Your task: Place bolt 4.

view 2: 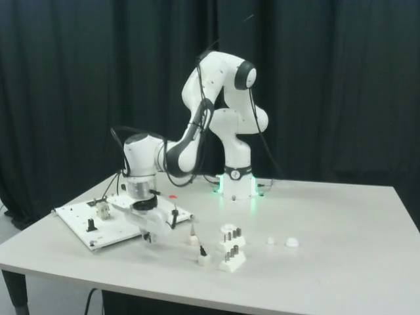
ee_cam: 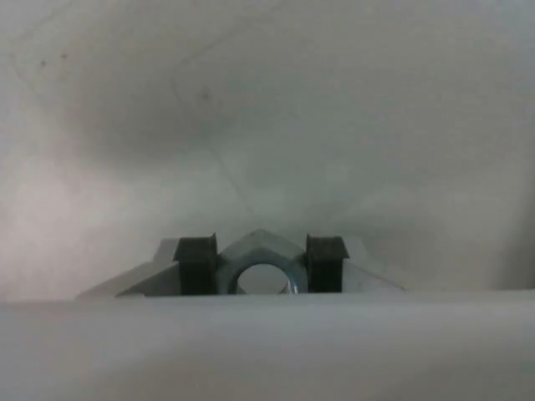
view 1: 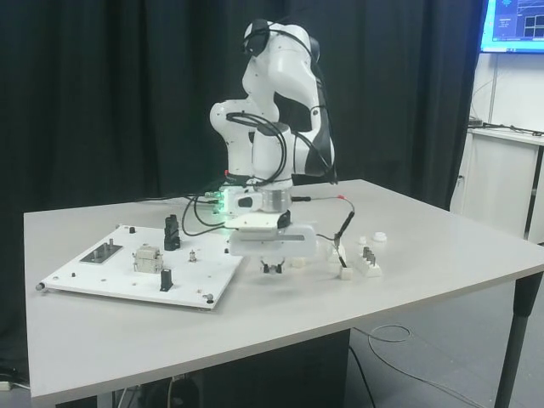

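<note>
Grey metal bolt [ee_cam: 262,274], hexagonal, clamped in tool [ee_cam: 261,266].

grey table [view 1: 425,255] | white board [view 1: 102,276] on it | black curtain [view 1: 102,85] behind | monitor [view 1: 515,24]

The white arm [view 2: 197,131] reaches low over the grey table [view 2: 328,262], its gripper [view 2: 149,237] just past the white board's [view 2: 79,226] edge. White bolt holders [view 2: 231,249] stand nearby.
</note>
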### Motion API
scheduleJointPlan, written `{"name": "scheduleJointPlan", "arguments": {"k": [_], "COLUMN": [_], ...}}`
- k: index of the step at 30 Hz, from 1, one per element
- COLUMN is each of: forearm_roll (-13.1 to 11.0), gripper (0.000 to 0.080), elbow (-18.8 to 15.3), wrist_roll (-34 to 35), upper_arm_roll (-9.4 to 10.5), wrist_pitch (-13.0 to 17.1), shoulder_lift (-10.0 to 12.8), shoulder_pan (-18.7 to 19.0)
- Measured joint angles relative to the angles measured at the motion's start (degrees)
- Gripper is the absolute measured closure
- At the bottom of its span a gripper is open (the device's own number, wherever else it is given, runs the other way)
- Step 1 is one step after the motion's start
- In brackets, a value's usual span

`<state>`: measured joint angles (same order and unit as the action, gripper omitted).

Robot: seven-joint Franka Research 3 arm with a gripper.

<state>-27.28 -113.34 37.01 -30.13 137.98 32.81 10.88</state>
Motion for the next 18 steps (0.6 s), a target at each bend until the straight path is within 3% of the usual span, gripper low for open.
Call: {"name": "scheduleJointPlan", "arguments": {"k": [8,18], "forearm_roll": [-1.35,-1.38], "gripper": [0.0577,0.0577], "elbow": [1.63,2.60], "wrist_roll": [0.01,0.63], "upper_arm_roll": [1.31,2.02], "wrist_pitch": [1.19,2.51], "shoulder_lift": [2.48,4.43], "shoulder_pan": [0.00,-0.01]}}
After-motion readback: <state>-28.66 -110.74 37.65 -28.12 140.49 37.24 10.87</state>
